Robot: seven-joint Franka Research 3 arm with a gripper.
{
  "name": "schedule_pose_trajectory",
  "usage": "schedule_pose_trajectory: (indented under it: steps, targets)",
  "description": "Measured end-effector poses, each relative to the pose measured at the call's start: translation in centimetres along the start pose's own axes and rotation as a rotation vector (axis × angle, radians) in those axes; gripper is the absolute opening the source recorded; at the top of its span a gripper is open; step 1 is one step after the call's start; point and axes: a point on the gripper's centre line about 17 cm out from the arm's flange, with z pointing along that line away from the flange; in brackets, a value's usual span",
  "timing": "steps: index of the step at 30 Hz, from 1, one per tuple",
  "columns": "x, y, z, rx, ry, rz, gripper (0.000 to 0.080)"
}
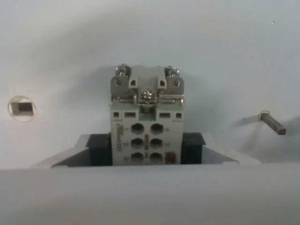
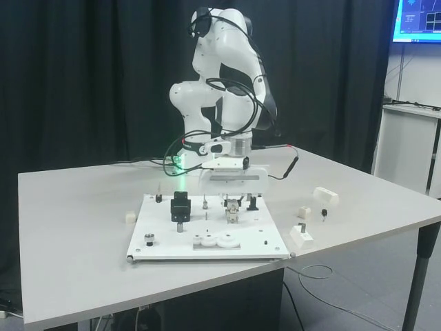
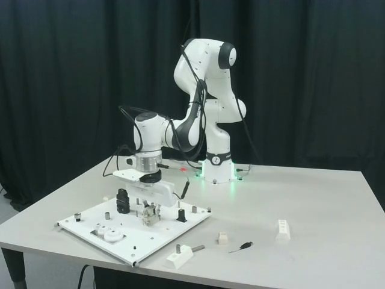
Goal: Remove waterproof.
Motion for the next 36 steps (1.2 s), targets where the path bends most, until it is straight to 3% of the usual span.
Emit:
schedule_pose_trajectory:
  steps: [36]
  targets:
    - [-0.05,-0.21,-0.04,0.001,-0.001,0.022,0.0311]
